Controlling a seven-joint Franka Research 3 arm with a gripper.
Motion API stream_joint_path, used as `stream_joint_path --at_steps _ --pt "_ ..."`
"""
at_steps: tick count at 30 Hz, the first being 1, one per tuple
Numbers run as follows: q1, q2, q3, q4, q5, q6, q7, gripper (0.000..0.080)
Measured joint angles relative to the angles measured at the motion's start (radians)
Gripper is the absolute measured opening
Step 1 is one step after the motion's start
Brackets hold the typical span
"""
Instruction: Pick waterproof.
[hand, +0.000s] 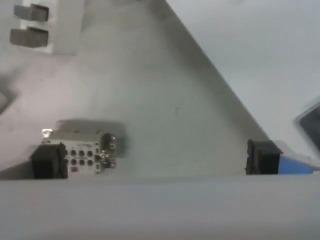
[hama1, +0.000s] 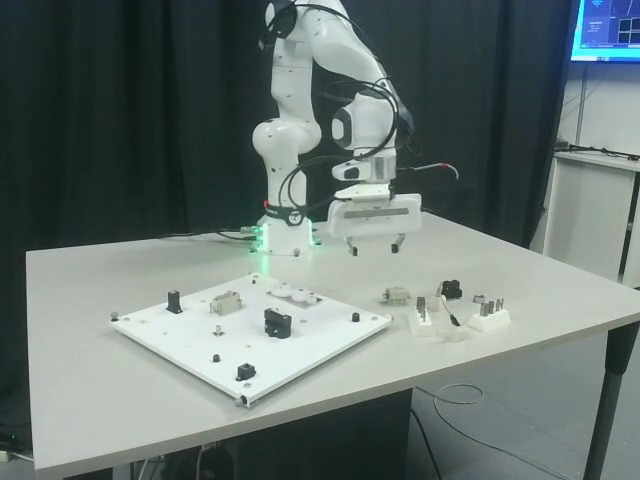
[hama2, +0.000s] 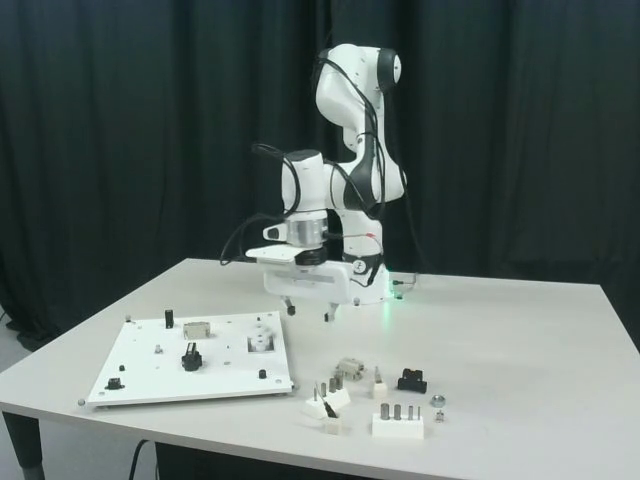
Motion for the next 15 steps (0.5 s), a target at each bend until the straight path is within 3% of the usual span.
stream_joint_path --at_steps 8,15 --pt "0.006 0.003 0.013 0.005 -0.016 -0.002 0.124 0.08" --pt "0.012 0.01 0.031 0.006 -0.021 -0.002 0.149 0.08"
